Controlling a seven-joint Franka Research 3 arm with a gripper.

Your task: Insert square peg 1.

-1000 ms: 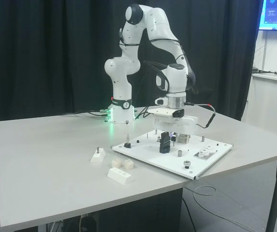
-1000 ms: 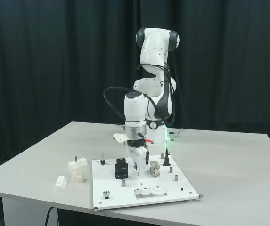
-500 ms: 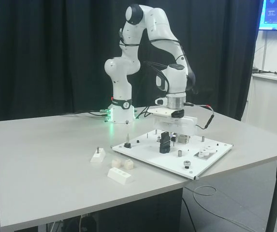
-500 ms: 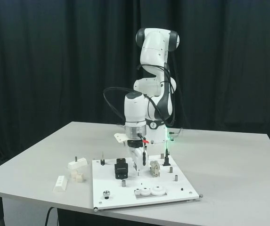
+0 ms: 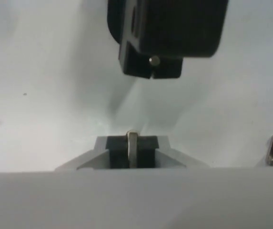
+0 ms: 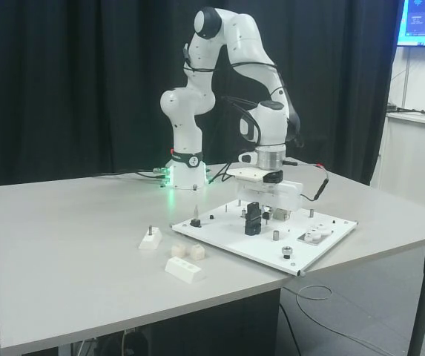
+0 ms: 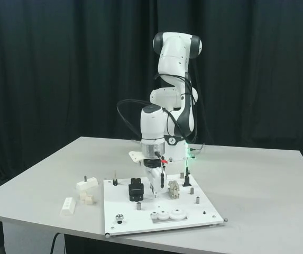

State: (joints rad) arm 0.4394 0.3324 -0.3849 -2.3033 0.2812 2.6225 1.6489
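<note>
Claw point(image 5: 132, 151) pinches thin upright peg point(image 5: 133, 143) over white board point(image 6: 231, 237), black block point(image 5: 167, 33) just beside.

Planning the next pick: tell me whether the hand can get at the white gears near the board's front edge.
Probably yes. The gears lie uncovered on the board, near the hand, which already grips a thin peg. That peg would have to go first.

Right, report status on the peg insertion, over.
Gripper shut on a thin peg, low over the white board. Black block close beside it. Nothing seen blocking.
</note>
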